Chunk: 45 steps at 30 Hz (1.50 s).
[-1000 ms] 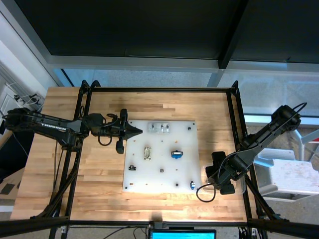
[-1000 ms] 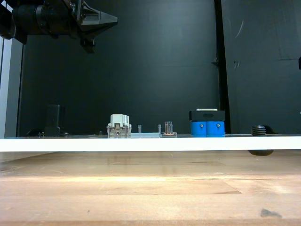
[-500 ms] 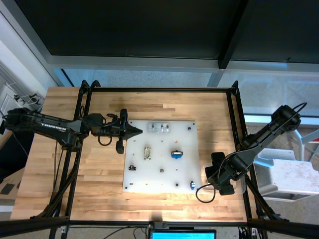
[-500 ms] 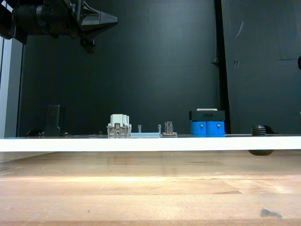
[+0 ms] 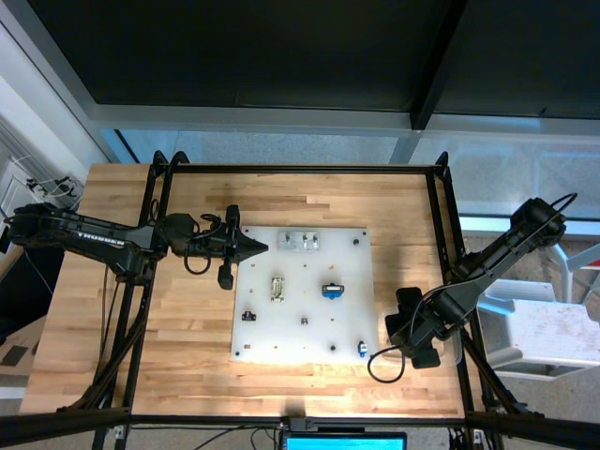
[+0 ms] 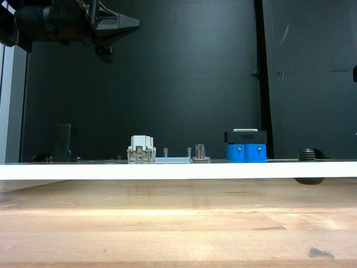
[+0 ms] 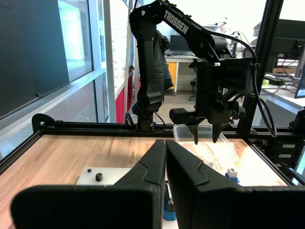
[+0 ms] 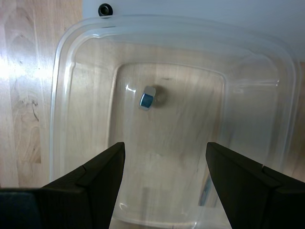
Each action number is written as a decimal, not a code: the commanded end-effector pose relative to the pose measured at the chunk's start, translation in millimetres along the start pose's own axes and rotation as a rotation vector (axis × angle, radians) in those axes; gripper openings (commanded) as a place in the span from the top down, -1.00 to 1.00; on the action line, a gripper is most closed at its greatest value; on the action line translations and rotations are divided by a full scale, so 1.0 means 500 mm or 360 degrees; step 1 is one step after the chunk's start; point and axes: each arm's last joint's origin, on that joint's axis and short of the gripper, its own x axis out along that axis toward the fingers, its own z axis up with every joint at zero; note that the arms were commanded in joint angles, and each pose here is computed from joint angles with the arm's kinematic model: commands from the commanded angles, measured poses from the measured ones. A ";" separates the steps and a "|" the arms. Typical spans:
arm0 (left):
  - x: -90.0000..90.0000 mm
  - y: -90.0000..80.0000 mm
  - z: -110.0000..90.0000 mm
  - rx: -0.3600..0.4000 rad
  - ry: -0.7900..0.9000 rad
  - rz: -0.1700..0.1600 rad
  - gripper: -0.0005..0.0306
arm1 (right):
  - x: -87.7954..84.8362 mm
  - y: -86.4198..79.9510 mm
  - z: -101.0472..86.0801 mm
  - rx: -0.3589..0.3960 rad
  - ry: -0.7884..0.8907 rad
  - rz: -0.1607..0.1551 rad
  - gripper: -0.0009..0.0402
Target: Unfasten the M12 fastener and place in the container
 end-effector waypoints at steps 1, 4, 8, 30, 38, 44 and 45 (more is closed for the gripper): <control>0.000 0.000 0.000 0.0001 -0.0001 -0.0001 0.97 | 0.000 0.000 0.001 0.0001 -0.0004 0.0003 -0.20; 0.000 0.000 0.000 0.0001 -0.0001 -0.0001 0.96 | 0.000 0.001 0.001 0.0000 -0.0007 0.0005 -0.20; 0.000 0.000 0.000 0.0001 -0.0001 -0.0001 0.96 | 0.000 0.001 0.001 -0.0001 -0.0007 0.0005 -0.20; 0.000 0.000 0.000 0.0001 -0.0001 -0.0001 0.96 | 0.000 0.003 0.004 0.0000 -0.0031 0.0022 -0.20; 0.000 0.000 0.000 0.0001 -0.0001 -0.0001 0.96 | 0.000 0.003 0.004 0.0000 -0.0035 0.0025 -0.20; 0.000 0.000 0.000 0.0001 -0.0001 -0.0001 0.96 | 0.000 0.003 0.004 0.0000 -0.0036 0.0026 -0.20; 0.000 0.000 0.000 0.0001 -0.0001 0.0000 0.97 | 0.000 0.003 0.004 0.0000 -0.0036 0.0026 -0.20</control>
